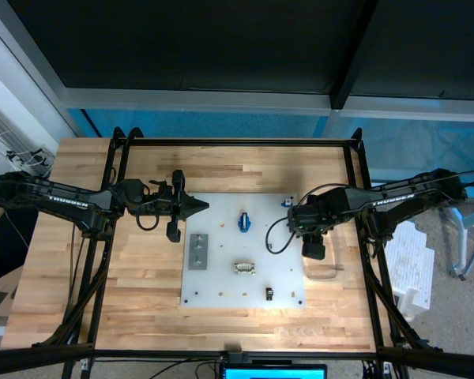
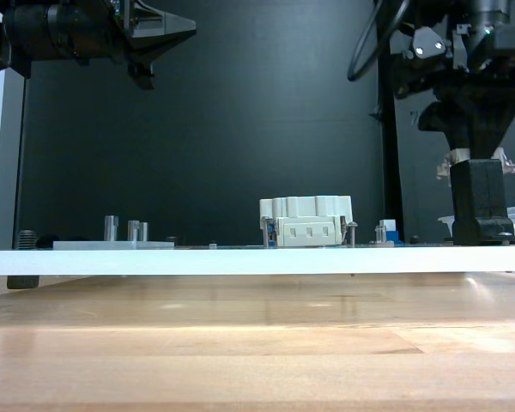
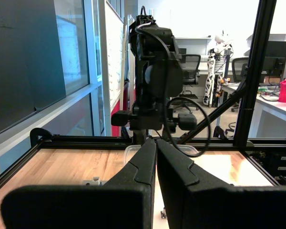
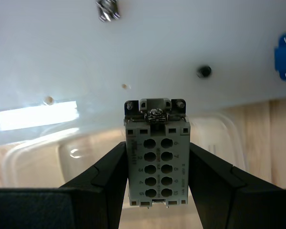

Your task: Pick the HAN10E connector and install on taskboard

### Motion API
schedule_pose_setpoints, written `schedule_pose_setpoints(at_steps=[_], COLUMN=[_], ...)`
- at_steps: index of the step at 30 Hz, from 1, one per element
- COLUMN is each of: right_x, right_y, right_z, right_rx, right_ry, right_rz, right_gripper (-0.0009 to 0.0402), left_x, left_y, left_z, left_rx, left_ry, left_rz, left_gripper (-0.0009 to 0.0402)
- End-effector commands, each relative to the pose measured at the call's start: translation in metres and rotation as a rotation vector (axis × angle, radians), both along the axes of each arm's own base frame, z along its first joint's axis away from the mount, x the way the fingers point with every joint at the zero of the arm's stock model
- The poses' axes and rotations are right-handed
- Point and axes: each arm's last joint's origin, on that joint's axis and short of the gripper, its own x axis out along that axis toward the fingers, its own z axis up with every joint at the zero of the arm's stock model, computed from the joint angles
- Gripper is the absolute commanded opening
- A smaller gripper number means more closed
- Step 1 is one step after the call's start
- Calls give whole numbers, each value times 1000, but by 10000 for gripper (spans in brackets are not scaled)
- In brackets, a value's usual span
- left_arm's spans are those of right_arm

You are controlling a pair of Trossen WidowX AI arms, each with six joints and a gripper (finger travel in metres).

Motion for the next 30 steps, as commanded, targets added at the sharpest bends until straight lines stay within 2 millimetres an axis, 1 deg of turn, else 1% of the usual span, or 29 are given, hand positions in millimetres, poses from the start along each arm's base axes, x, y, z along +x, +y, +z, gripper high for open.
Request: schedule_pose_setpoints(at_steps=[1, 11, 20, 30], right_x=[12, 53, 88, 122], right_y=[9, 34, 50, 63], right_z=[2, 4, 11, 6], right_rx=[5, 6, 10, 17], right_ry=[6, 13, -4, -1], right_rz=[5, 49, 61, 75], right_gripper=[23, 23, 23, 23], left_x=[0, 0, 0, 0], left_y=[0, 0, 0, 0], left_z=[0, 0, 0, 0], left_rx=[0, 0, 0, 0], left_ry=[0, 0, 0, 0], left_rz=[0, 0, 0, 0], left_gripper=[1, 1, 1, 1])
